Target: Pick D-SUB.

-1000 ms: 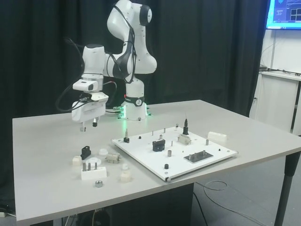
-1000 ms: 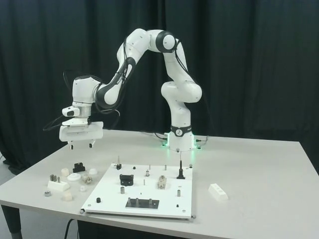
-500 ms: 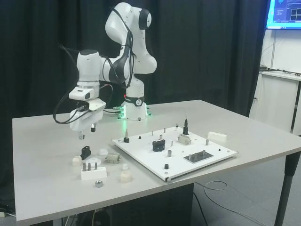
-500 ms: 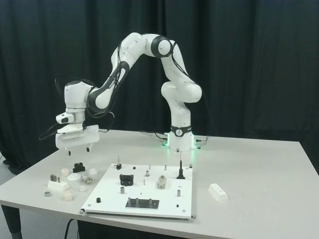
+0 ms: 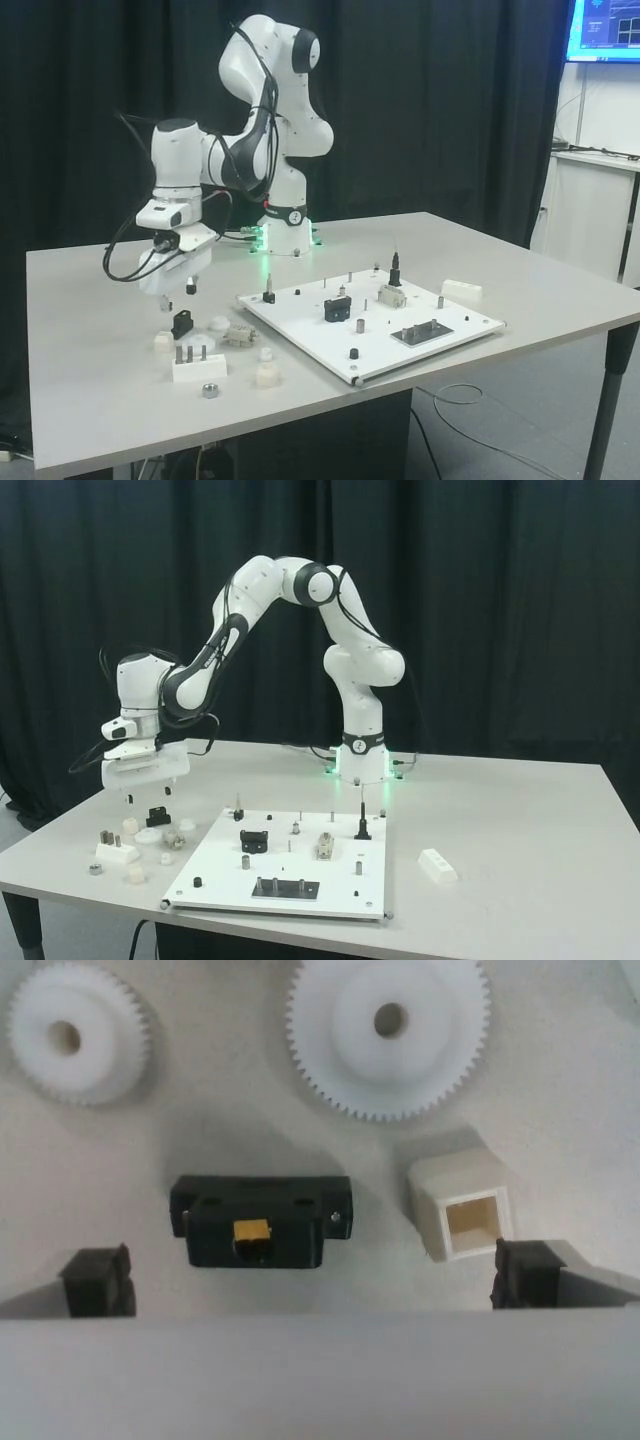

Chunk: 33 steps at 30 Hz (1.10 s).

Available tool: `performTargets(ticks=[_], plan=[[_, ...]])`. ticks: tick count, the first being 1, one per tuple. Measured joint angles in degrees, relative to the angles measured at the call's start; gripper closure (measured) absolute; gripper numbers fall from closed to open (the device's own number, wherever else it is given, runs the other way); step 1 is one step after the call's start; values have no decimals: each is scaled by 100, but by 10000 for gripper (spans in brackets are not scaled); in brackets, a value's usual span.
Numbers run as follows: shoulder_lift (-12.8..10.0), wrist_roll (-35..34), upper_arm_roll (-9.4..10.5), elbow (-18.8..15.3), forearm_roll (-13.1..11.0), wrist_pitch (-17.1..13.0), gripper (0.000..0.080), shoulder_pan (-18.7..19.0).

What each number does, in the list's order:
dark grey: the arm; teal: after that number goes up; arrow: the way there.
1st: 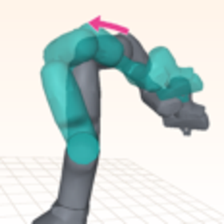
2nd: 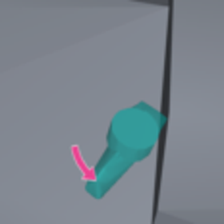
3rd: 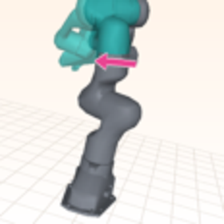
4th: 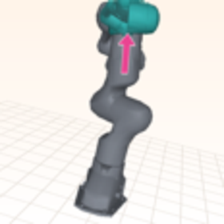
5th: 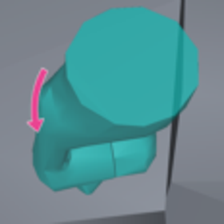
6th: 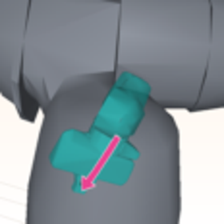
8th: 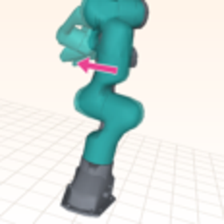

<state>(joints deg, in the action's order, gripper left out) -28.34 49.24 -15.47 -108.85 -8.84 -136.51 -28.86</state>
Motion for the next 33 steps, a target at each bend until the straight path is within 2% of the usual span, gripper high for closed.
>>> performTargets(ticks=[11, 33], plan=[[-85, 212, 0, -11, -271, -2, 3, -122], [-153, 622, 0, -176, -1007, -20, 3, -263]])
